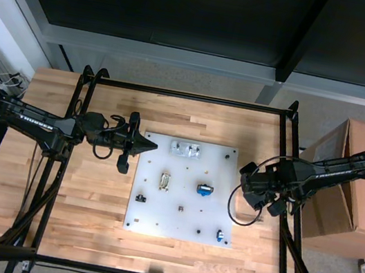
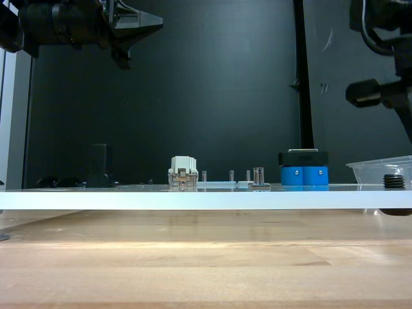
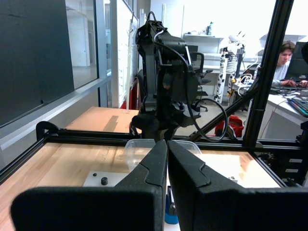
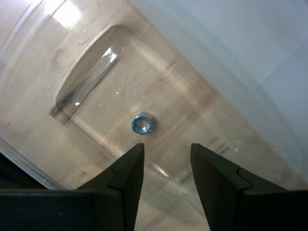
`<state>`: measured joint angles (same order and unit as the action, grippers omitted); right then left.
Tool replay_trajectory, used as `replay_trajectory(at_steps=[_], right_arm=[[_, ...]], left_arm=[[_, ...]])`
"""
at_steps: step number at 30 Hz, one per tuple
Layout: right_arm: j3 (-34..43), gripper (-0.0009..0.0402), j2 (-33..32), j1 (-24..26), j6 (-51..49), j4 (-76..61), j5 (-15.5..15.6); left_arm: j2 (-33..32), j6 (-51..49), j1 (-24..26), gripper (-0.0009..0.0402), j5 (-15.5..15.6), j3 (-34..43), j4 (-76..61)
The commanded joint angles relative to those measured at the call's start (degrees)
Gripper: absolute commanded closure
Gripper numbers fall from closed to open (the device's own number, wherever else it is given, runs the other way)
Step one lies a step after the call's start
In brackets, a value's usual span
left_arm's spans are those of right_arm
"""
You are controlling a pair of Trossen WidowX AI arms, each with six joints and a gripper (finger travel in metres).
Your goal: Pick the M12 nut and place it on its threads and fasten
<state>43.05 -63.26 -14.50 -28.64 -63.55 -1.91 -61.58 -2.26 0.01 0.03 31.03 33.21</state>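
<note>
Right wrist view looks straight down between the fingers of the right pincer, which stand spread apart with nothing between them. Just beyond their tips the small silver M12 nut lies flat and free on the floor of the clear tray, touching neither finger. In the high view this pincer hangs over the tray just beside the right edge of the white board, its arm reaching in from the right side of the bench.

In the low view the black ribbed stud stands in front of the tray at the board's near right, its ribs bare and no nut on it. A blue block sits on the board to the left of the stud.

The left pincer has its fingers pressed together and grips nothing. In the high view it points inward over the far left edge of the board, and the low view shows it held high above the board, well apart from the nut, the tray and the stud.
</note>
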Motion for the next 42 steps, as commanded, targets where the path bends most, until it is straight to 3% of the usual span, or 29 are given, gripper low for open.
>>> replay_trajectory(at_steps=[1,17,42], right_arm=[[-2.3,0.0243,0.0,-1.0,0.0,2.2,0.0],[-7.0,0.0235,-3.4,-4.3,4.8,7.5,0.0],[-8.9,0.0236,-7.5,-4.6,3.9,12.3,0.2]], left_arm=[[0.0,0.0,0.0,0.0393,0.0,0.0,0.0],[0.0,0.0,0.0,0.0393,0.0,0.0,0.0],[0.0,0.0,0.0,0.0393,0.0,0.0,0.0]])
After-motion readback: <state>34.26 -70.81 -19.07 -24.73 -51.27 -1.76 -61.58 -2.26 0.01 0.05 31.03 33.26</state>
